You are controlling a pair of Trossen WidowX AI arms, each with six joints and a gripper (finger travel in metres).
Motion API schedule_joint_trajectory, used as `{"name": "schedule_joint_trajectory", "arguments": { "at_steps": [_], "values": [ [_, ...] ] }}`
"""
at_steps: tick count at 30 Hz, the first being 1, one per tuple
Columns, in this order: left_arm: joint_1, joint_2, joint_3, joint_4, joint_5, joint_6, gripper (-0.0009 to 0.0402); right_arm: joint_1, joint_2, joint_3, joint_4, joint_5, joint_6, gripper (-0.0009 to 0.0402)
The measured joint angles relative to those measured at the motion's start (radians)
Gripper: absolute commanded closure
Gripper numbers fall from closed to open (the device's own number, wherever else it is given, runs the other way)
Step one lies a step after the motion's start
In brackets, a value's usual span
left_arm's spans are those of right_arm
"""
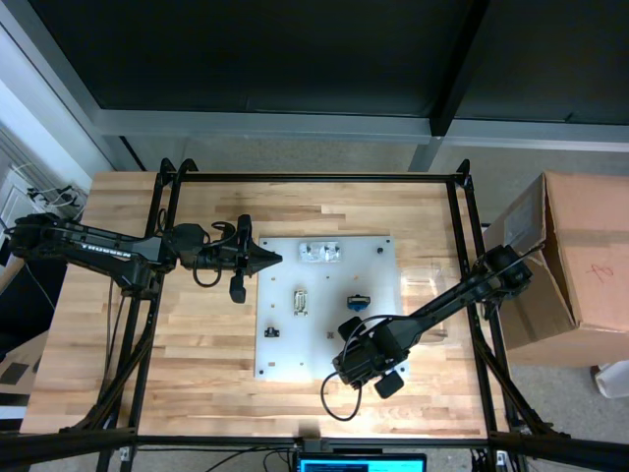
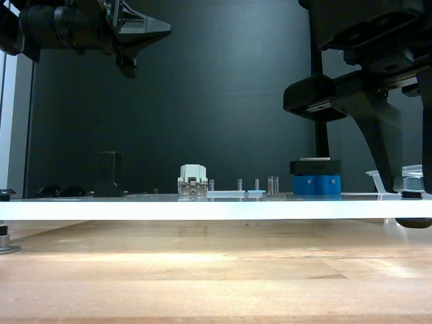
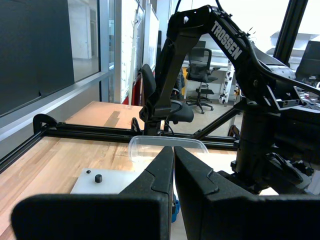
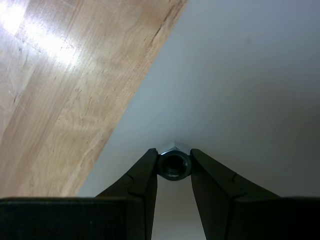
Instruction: Pick the M12 nut and place it on its threads and fasten
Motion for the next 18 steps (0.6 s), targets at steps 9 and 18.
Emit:
{"name": "schedule_joint_trajectory", "arguments": {
  "at_steps": [9,18],
  "values": [
    [0.0,0.0,0.0,0.0,0.0,0.0,0.0393,0.0,0.002,0.001,0.001,0.007,0.063,0.037],
    [0.0,0.0,0.0,0.0,0.0,0.0,0.0393,-0.001,0.002,0.001,-0.001,0.009,0.206,0.037]
  ]
}}
